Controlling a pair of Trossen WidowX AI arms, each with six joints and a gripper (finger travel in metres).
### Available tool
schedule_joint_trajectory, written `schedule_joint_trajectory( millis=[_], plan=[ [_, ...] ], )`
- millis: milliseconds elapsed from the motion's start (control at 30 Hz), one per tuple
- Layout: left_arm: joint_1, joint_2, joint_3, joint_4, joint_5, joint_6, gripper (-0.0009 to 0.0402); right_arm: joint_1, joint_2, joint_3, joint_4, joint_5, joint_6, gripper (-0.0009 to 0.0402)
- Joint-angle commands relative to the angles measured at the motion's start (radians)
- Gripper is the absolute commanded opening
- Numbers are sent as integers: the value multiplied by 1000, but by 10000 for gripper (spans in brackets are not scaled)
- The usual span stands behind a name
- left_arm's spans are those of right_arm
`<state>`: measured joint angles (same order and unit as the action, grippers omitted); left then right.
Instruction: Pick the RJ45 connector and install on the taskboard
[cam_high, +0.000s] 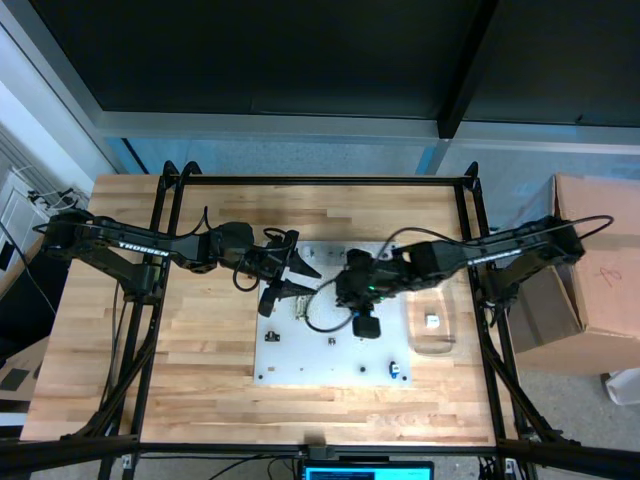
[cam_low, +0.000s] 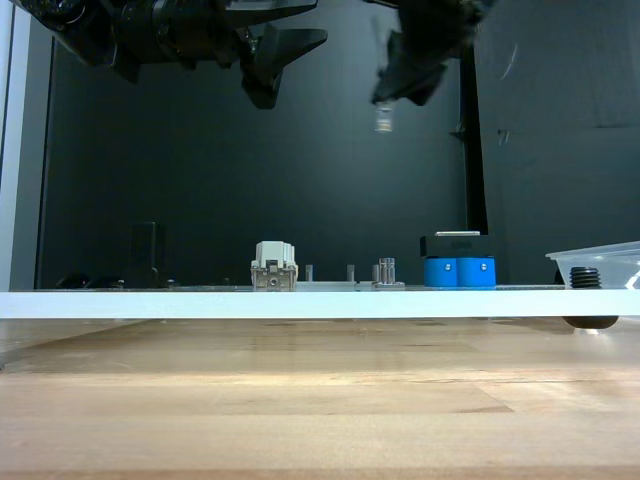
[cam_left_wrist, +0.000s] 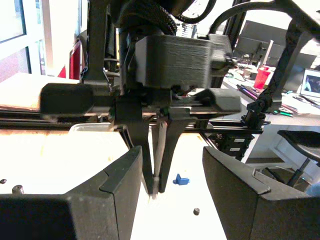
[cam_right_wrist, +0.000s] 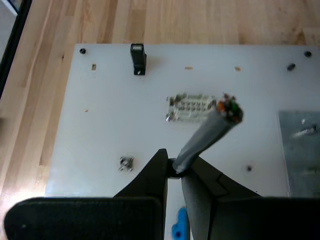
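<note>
Table (cam_high: 120, 380) tray (cam_high: 436, 351): part (cam_high: 432, 321), L-grip (cam_high: 306, 281) aloft, R-grip (cam_right_wrist: 175, 169): RJ45 (cam_low: 383, 120)

We see two black arms; the left arm (cam_high: 120, 243) carries white TROSSEN lettering (cam_high: 135, 246) along its link, the right arm (cam_high: 515, 242) pale lettering we cannot read; thin black cables (cam_high: 590, 222) loop off the joints. The left gripper (cam_high: 312, 281), over the left edge of the board (cam_high: 300, 362), has broad matte black wedge fingers (cam_left_wrist: 120, 192); the right gripper (cam_right_wrist: 175, 169), over the board's middle, has narrower black fingers (cam_right_wrist: 150, 175) tapering to points.
</note>
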<state>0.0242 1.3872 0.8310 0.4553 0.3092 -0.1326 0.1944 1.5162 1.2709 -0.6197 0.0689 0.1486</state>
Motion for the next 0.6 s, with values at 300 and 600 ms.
schedule_joint_trajectory(
  millis=[300, 600],
  plan=[
    [0, 0, 0, -2, -3, 0, 158, 227, -134, -200, 46, 158, 160, 0],
    [0, 0, 0, -5, -3, 0, 156, 410, -139, -236, 48, 256, 268, 0]
  ],
)
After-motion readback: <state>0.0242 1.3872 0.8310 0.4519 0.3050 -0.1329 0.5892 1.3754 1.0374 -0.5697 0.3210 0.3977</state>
